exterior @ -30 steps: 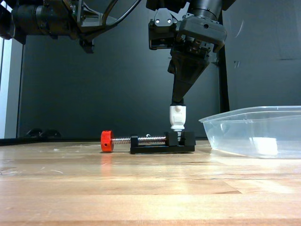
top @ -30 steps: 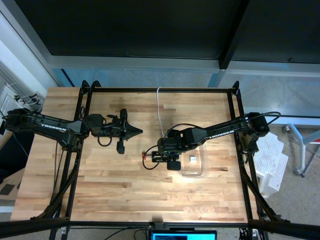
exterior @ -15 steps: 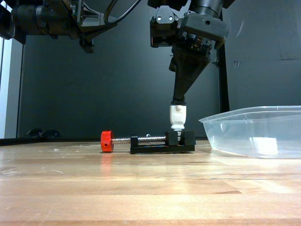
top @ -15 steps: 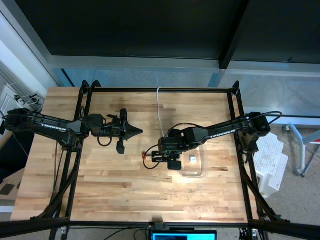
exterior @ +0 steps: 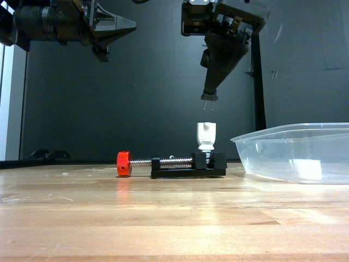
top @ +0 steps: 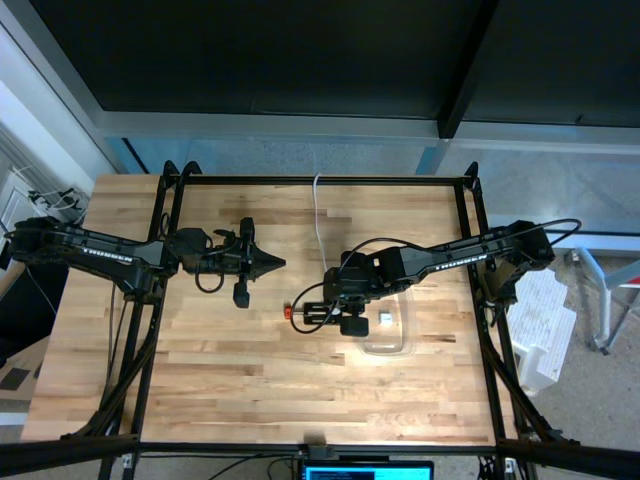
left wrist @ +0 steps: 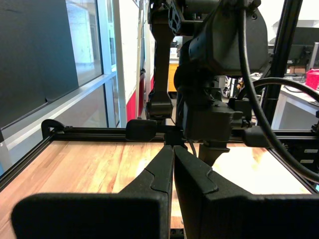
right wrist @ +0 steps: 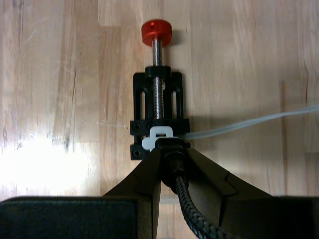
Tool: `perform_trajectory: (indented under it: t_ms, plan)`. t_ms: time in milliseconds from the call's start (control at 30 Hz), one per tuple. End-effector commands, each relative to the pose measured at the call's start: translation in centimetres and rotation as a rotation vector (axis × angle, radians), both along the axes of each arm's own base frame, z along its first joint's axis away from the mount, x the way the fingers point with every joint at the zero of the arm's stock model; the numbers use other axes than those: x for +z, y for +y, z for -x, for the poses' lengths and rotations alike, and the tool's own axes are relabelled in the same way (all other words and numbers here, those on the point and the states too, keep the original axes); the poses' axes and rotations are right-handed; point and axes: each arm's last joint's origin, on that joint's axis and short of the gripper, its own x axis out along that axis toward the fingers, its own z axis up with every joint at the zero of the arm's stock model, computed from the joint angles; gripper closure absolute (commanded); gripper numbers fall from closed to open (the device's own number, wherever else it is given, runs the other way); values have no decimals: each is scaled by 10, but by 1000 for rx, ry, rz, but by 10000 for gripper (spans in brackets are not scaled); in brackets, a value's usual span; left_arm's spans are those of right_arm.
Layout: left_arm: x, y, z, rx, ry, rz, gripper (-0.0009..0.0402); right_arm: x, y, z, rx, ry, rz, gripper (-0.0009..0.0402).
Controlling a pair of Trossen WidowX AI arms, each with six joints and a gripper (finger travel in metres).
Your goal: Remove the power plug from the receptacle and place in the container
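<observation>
The power plug (exterior: 208,99) is a tiny black piece with two prongs pointing down, hanging clear above the receptacle's white socket (exterior: 205,135). My right gripper (exterior: 209,91) is shut on it, and the wrist view shows the plug (right wrist: 170,150) pinched between the fingers with its braided black cord trailing back. The receptacle (right wrist: 158,123) is a black block with a red knob (right wrist: 156,31) and lies flat on the wood. The clear container (exterior: 297,153) stands just right of it. My left gripper (top: 272,263) hovers shut over the table's left half, away from all this.
A long white cable (top: 318,215) runs from the receptacle to the table's far edge. A small white-grey cube (top: 385,318) lies inside the container (top: 403,345). A black frame (top: 320,181) borders the table.
My right gripper has risen with the power plug, pulling it out of the white socket; a gap now separates prongs and socket. The left arm has not moved.
</observation>
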Motion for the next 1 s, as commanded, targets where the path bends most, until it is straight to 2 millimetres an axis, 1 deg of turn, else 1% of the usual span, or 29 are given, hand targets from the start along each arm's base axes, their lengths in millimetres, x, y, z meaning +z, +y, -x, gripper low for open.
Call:
perform_trajectory:
  t_ms: [33, 200, 267, 400, 633, 833, 1000]
  plan:
    - [0, 0, 0, 0, 1, 0, 393, 1, 0, 3, 1, 14, 0, 393]
    - [0, 0, 0, 0, -2, 0, 393, 4, -1, 8, 3, 11, 1, 393]
    - [0, 0, 0, 0, 2, 0, 393, 3, -2, 14, 5, 19, 3, 393]
    - [0, 0, 0, 0, -2, 0, 393, -2, -4, 31, 8, 39, 7, 393]
    - [0, 0, 0, 0, 0, 0, 393, -16, -1, 57, 22, 71, 63, 393]
    - [0, 0, 0, 0, 0, 0, 393, -31, -2, 68, 26, 111, 69, 393]
    - [0, 0, 0, 0, 0, 0, 393, -39, -1, 78, 33, 129, 73, 393]
